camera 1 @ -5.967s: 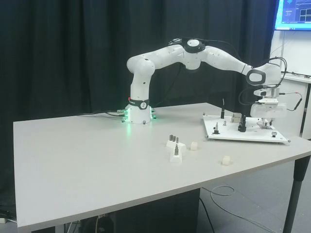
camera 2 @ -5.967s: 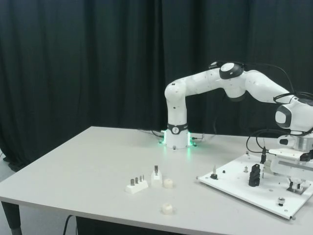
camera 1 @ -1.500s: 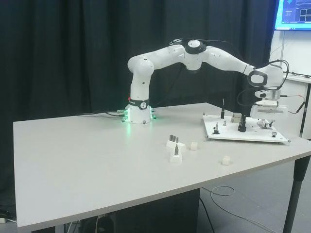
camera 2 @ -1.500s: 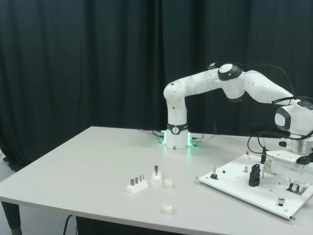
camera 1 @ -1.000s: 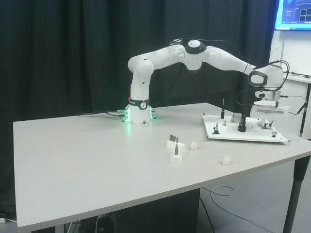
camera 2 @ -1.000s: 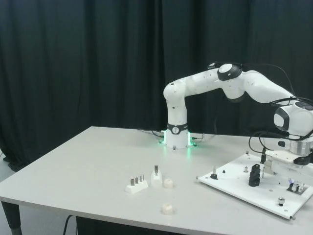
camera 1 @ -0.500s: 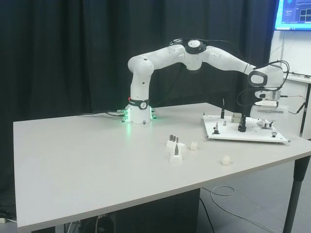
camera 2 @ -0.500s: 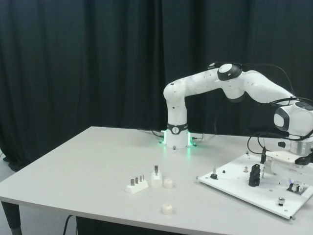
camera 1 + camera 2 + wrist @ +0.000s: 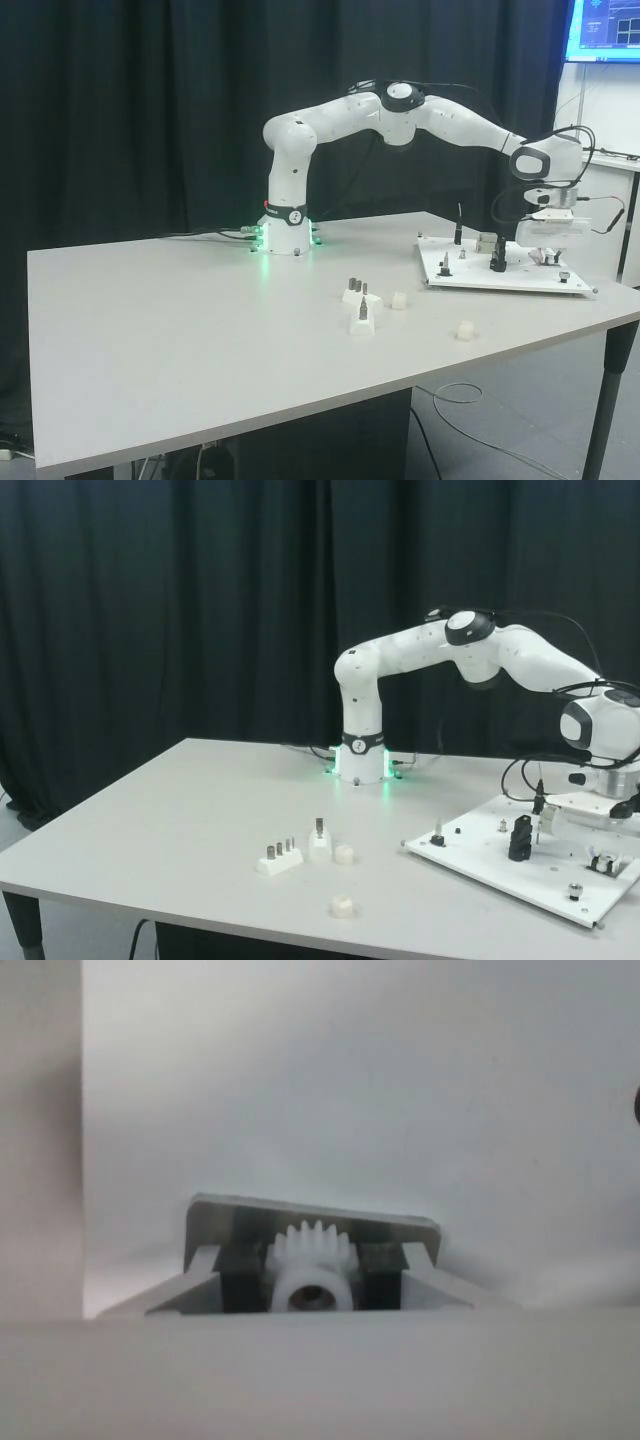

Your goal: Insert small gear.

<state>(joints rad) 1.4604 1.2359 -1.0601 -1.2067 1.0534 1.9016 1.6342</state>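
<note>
In the wrist view a small white gear (image 9: 311, 1260) with a centre hole sits between two black finger pads (image 9: 240, 1278); my gripper (image 9: 310, 1285) is shut on it. Behind it lies the white assembly board (image 9: 400, 1110). In the room views the gripper (image 9: 548, 250) (image 9: 597, 844) hangs a little above the right end of the board (image 9: 500, 278) (image 9: 490, 868). The gear itself is too small to make out there.
A black part (image 9: 497, 258) (image 9: 519, 838) and thin pegs stand on the board. On the grey table lie a white holder with pegs (image 9: 357, 297) (image 9: 279, 858) and two small white pieces (image 9: 465, 330) (image 9: 342, 906). The arm's base (image 9: 284, 235) glows green at the back.
Six seconds ago the gripper was down at the board's right end; it has since risen above it. Over the last half second it has hardly moved.
</note>
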